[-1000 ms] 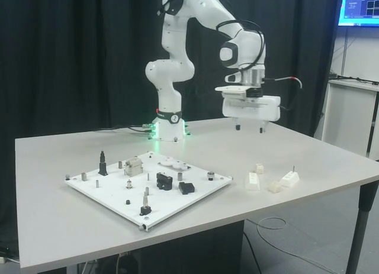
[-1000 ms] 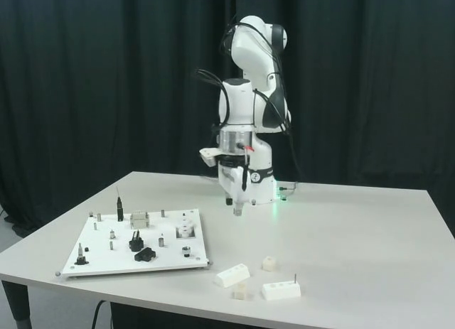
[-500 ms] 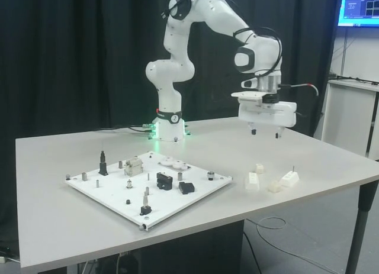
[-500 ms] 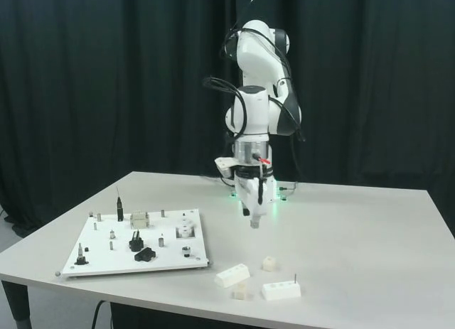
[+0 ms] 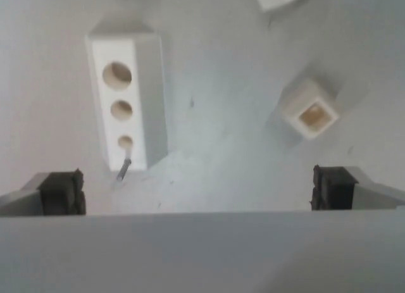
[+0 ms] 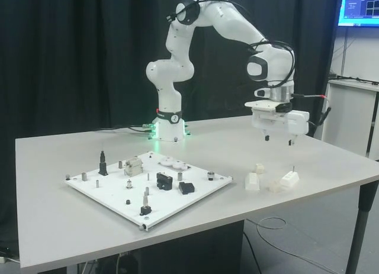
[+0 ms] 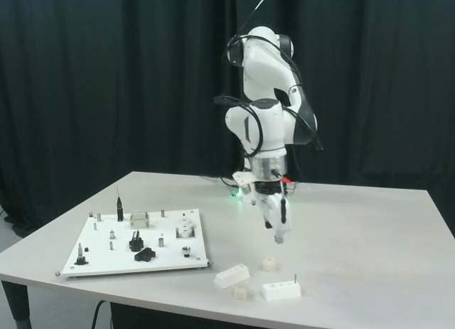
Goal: Pick round peg 1.
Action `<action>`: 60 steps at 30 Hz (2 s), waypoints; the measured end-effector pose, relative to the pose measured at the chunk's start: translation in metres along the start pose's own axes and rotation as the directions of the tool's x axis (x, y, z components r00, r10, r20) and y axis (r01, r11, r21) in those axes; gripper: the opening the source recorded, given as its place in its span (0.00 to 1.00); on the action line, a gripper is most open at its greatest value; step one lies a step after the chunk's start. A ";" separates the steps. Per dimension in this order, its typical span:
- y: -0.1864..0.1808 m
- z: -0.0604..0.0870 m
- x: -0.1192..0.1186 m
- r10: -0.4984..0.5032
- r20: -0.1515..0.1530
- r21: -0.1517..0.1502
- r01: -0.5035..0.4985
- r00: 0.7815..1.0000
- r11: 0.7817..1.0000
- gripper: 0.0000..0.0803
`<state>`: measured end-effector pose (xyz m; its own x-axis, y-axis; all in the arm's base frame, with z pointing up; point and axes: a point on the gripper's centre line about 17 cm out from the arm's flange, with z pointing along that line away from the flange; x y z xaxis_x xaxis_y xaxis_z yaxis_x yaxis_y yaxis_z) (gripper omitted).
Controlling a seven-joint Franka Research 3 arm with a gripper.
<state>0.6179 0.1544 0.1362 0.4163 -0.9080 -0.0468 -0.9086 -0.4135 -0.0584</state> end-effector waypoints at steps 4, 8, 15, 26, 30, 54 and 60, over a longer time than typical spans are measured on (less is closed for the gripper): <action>-0.005 0.010 -0.009 0.008 0.003 -0.007 -0.008 1.000 1.000 1.00; -0.010 0.018 -0.014 0.012 0.001 -0.014 -0.012 1.000 1.000 1.00; -0.017 0.032 -0.015 0.003 -0.010 -0.024 -0.003 1.000 1.000 1.00; -0.029 0.052 -0.017 -0.024 -0.025 -0.038 0.023 0.999 0.999 1.00; -0.033 0.058 -0.020 -0.038 -0.025 -0.043 0.037 0.999 0.998 1.00; -0.051 0.091 -0.028 -0.083 -0.037 -0.076 0.080 0.996 0.994 1.00; -0.053 0.098 -0.024 -0.081 -0.042 -0.081 0.078 0.996 0.994 1.00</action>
<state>0.6590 0.2042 0.0431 0.4869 -0.8735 -0.0003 -0.8733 -0.4868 0.0188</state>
